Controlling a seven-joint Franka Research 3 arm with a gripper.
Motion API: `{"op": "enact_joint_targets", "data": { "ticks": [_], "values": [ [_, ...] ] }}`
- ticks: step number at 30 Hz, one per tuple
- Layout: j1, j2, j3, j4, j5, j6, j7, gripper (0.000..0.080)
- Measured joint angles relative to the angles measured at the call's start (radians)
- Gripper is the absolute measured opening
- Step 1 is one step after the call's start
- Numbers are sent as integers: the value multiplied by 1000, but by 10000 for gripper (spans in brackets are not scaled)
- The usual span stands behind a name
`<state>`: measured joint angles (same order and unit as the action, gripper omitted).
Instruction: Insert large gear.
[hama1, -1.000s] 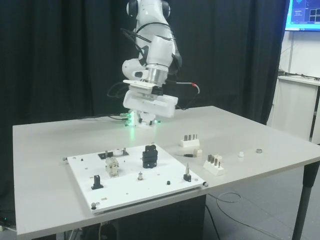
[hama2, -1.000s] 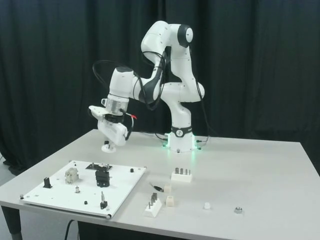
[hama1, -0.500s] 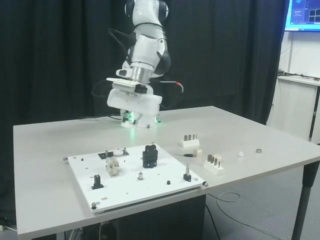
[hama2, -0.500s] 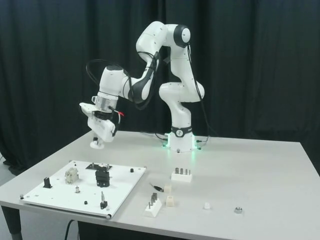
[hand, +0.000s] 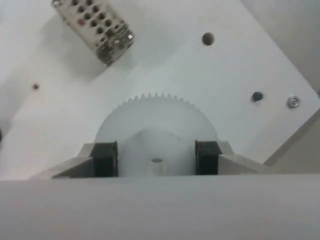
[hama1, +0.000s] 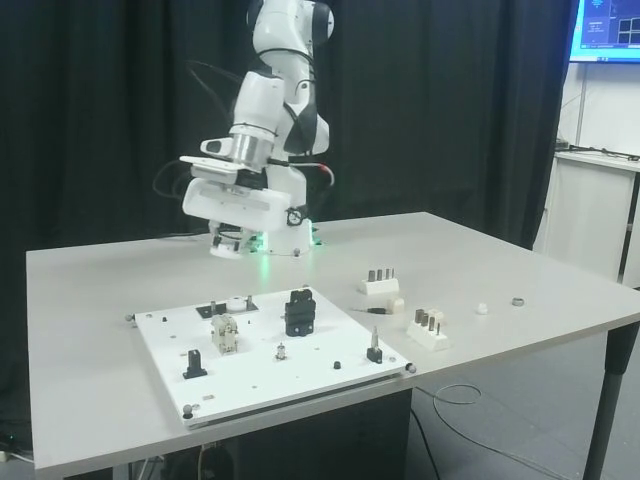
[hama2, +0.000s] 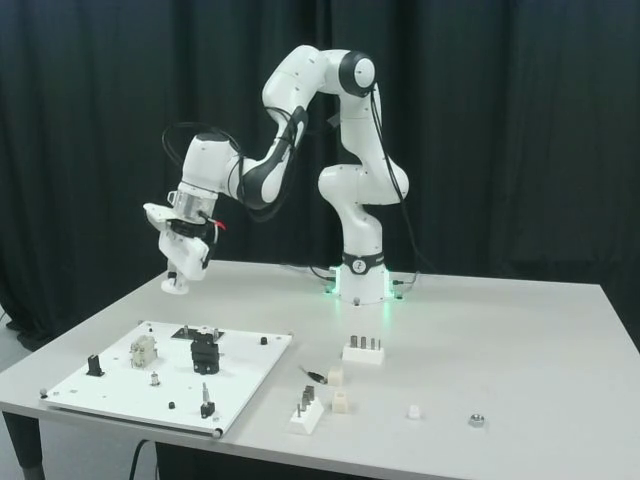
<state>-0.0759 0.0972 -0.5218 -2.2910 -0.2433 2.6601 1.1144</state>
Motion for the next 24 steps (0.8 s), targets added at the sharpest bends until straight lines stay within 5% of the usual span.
{"op": "enact_joint_targets", "data": {
  "ticks": [24],
  "values": [
    [-66, 84, -12, 2, 249, 68, -191, 330]
  ]
}}
